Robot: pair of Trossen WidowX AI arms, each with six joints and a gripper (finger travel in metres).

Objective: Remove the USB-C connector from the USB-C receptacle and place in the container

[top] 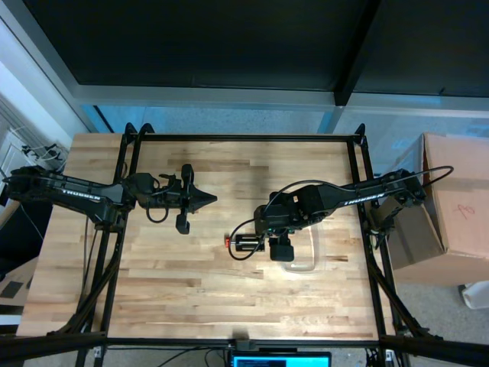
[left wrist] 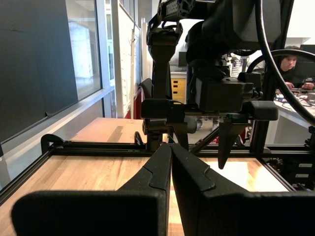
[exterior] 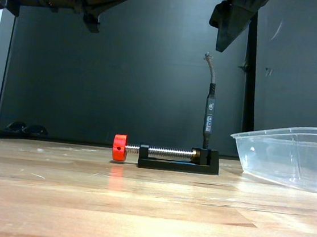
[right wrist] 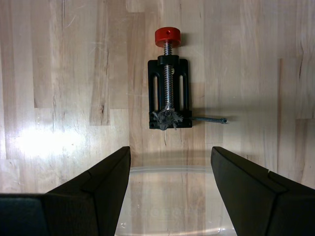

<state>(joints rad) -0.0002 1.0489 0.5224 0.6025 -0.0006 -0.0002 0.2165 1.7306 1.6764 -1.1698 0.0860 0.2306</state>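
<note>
At a wooden desk (top: 191,267), we see the USB-C connector (exterior: 209,116) standing upright, its lower end seated in one end of a black screw clamp (exterior: 180,158). A frayed cable stub (exterior: 210,64) curls from its top. The clamp's red knob (exterior: 119,147) sits at the opposite end.

The right end effector (right wrist: 171,167) hangs above the connector, clear of it, with its fingers (right wrist: 101,184) spread wide and nothing between them. From its own camera we look straight down on the clamp and on the near rim of the clear plastic container (exterior: 292,154), which rests on the desk just beside the clamp without touching it.

The left end effector (left wrist: 171,172) is held high over the desk's left half, well apart from the clamp, its fingers pressed together on nothing.
</note>
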